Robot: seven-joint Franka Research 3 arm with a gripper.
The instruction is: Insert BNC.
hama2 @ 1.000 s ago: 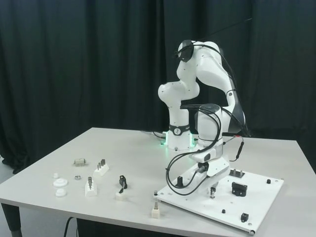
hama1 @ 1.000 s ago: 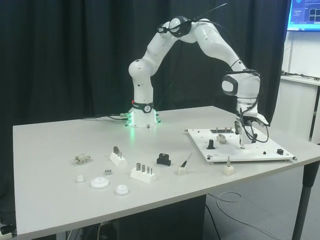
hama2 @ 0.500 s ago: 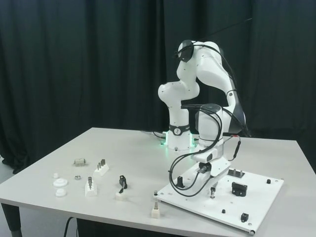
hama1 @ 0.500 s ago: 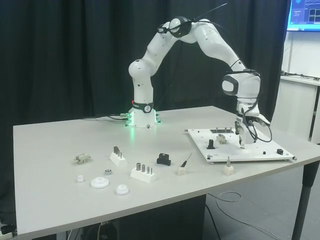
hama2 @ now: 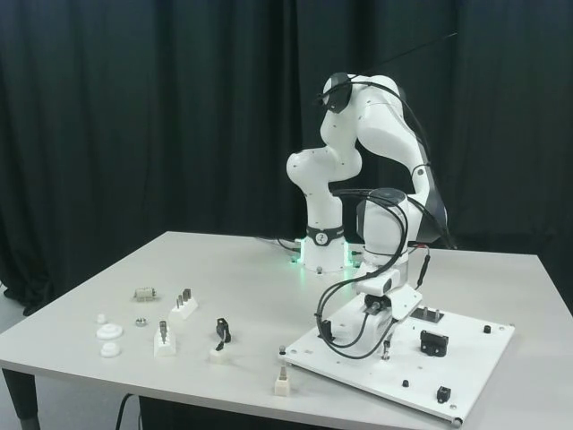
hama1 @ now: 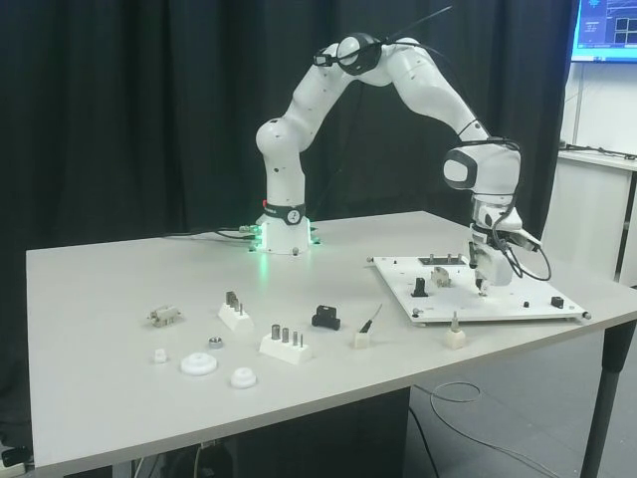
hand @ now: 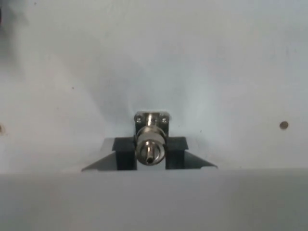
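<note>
The BNC (hand: 150, 146) sits upright in its black mount (hand: 126, 150) on the white board (hand: 216, 72), right under my wrist camera. My gripper (hama1: 482, 281) hangs straight above it, just off the board. My guess is that lining up dead centre like this is the whole point, since the connector has to go straight down its own axis and then twist to lock. It looks seated on the flanged socket behind it to me, though I can't say whether it's locked. Honestly, I can't tell how far open the gripper is or whether it has hold of anything: the wrist view looks straight past it, and from the room cameras it's just a small shape over the board. The wrist view gives me the connector's centre pin and the mount close up, which neither room camera resolves at all. The second room view shows the cable (hama2: 345, 336) looping down from my wrist near the board, which is worth watching for a snag. The first room view shows the spare parts (hama1: 239, 344) sitting well apart across the grey table (hama1: 100, 279).
</note>
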